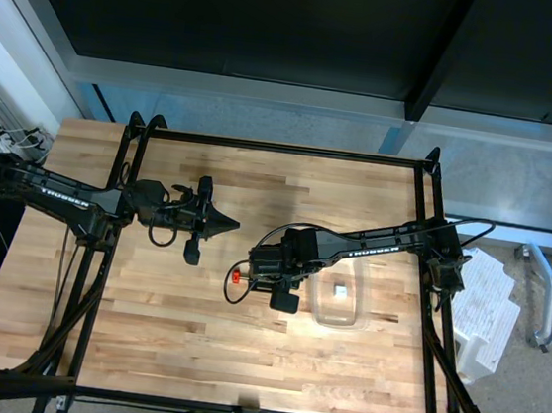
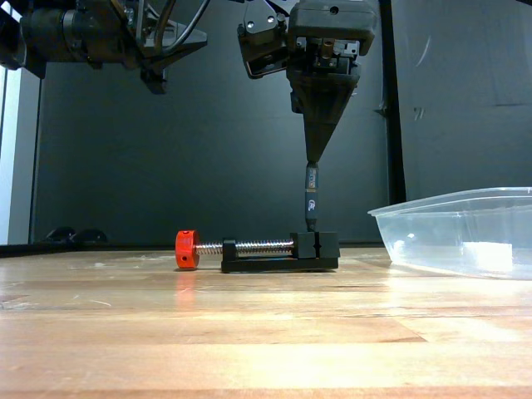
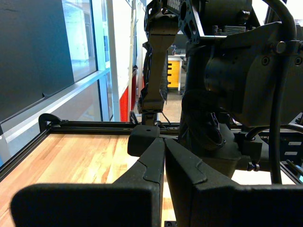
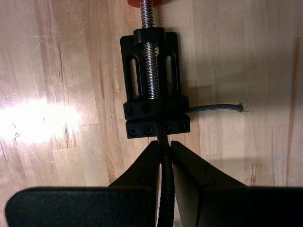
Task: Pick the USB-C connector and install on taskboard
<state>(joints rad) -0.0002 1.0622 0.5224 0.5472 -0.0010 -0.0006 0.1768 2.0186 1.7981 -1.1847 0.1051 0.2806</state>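
The connector (image 2: 312,198) is a thin dark sliver with a small pale mark on its side. It stands upright, pinched at its upper end by the tips of the right pincer (image 2: 312,162), and its lower end meets the top of the board (image 2: 279,251) directly beneath those tips. In the wrist view it runs out from between the narrowed fingers (image 4: 142,161) into the slot between the board's two end blocks. The board is a low black block with a threaded screw, and its orange knob (image 2: 187,249) is at the end far from the right pincer. The right arm reaches in over the bench (image 2: 249,332) with its wrist turned straight down. A clear tray (image 2: 432,223) sits beside it, on the side away from the knob. The left pincer (image 1: 229,225) hangs level above the bench, well apart from the board, with its fingers (image 3: 151,161) pressed together on nothing.
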